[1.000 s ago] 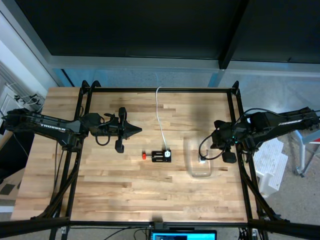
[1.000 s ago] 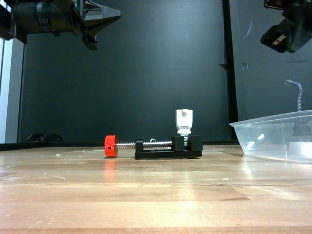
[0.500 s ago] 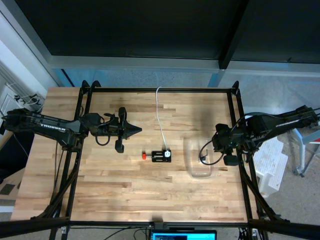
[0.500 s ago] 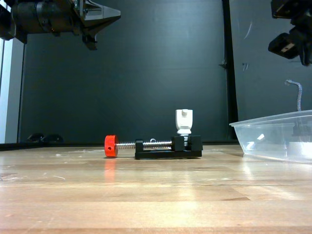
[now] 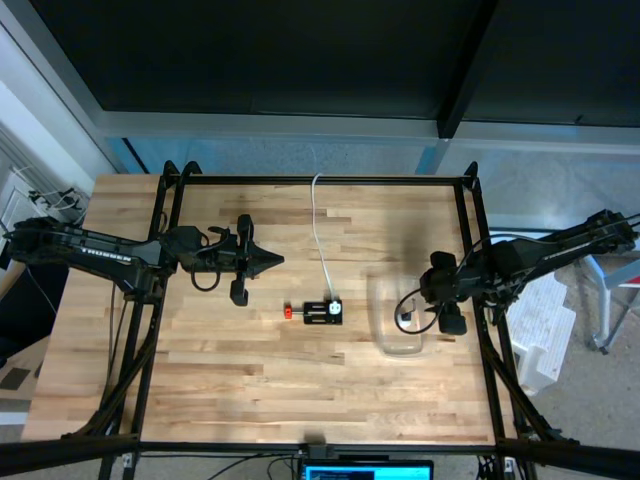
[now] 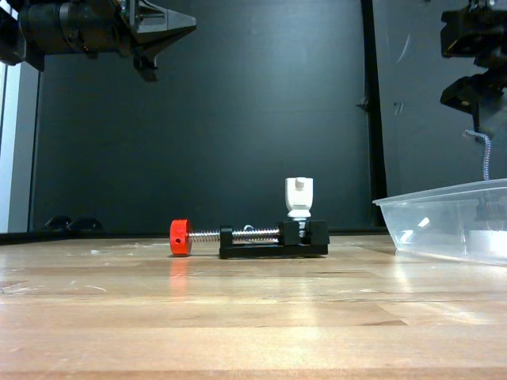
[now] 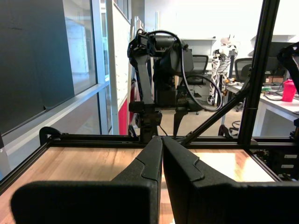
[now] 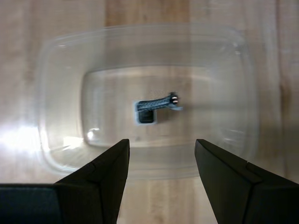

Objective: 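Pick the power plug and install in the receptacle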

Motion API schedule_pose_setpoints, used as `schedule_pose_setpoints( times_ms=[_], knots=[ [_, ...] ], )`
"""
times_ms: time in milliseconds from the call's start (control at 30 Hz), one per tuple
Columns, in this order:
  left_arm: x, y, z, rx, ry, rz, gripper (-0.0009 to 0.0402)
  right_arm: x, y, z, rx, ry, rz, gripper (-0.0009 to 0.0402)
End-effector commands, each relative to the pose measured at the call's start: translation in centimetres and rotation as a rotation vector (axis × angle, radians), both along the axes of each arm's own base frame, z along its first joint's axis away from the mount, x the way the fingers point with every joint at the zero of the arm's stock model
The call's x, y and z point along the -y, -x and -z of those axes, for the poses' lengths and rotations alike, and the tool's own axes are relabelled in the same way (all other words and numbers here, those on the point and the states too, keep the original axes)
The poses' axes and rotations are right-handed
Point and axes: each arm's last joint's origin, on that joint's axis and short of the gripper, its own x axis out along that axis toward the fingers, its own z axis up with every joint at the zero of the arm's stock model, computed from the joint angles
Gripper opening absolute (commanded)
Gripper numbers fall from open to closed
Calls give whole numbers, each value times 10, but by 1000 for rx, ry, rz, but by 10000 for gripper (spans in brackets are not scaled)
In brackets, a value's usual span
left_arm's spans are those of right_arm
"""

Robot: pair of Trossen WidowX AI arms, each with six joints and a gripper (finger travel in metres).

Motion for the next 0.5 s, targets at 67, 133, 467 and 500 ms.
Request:
schedule_pose_setpoints(
  times_ms=[67, 133, 467, 500],
  knots=[
    [0, 0, 0, 0, 0, 0, 0, -2, -4, 10, 20, 14, 12, 192],
    [0, 0, 0, 0, 0, 0, 0, -3, -6, 14, 22, 13, 7, 193],
    [0, 0, 0, 0, 0, 0, 0, -11, -9, 33, 25, 4, -22, 192],
    [0, 0, 0, 0, 0, 0, 0, -12, -10, 34, 28, 3, -23, 193]
  ],
)
